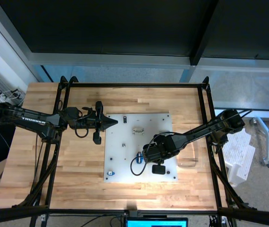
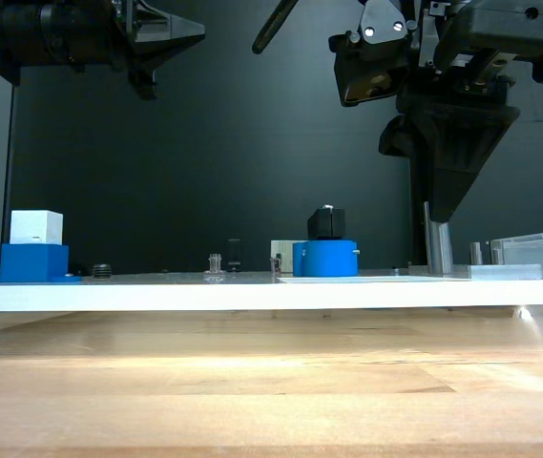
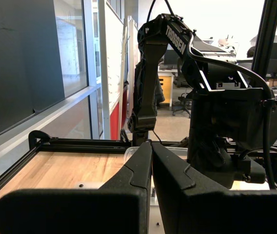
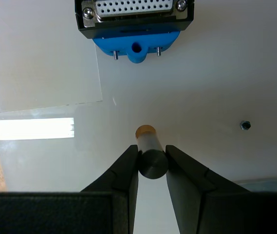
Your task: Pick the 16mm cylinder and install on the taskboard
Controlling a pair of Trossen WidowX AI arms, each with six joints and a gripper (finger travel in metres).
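The 16mm cylinder [image 4: 152, 163], a short dark grey metal peg, stands upright between the fingers of my right gripper [image 4: 152, 152], which is shut on it. In the low view the cylinder [image 2: 437, 250] reaches down to the taskboard [image 2: 252, 291], and its lower end meets the white plate. My right gripper [image 1: 147, 156] hangs over the taskboard [image 1: 125, 161] near its right middle. Raised over the board's left edge, my left gripper [image 1: 111, 122] is shut on nothing, with its fingers [image 3: 138, 168] pressed together.
A black multi-pin connector on a blue mount [image 4: 136, 29] lies just ahead of the peg. A blue round fixture [image 2: 326, 258] and a blue base with a white block [image 2: 34, 256] stand on the board. A clear plastic tray [image 1: 189, 158] sits off its right edge.
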